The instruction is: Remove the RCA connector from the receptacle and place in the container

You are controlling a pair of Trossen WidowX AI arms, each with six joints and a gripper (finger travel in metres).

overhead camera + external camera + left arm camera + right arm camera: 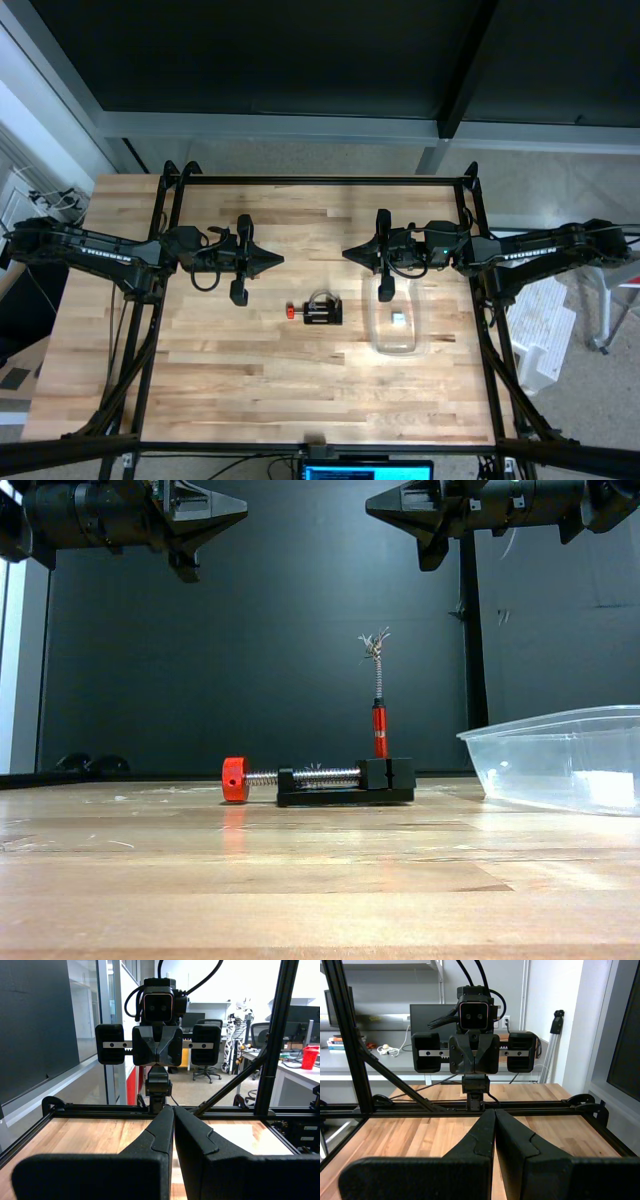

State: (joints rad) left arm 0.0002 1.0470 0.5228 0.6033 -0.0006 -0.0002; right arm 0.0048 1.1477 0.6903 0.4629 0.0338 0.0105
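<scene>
Wooden table (pixel 250 390) — receptacle (pixel 322 312), container (pixel 393 346) resting on it.

In the low view, the left gripper (pixel 243 518) is hanging at the upper left and the right gripper (pixel 370 507) at the upper right, with the top edge cutting off both arms. The container (pixel 540 765) is running off the right edge, its clear wall blurring a pale piece (pixel 608 788) inside. The RCA connector (pixel 380 728) is showing too small in the high view to tell apart from the receptacle (pixel 322 310).
</scene>
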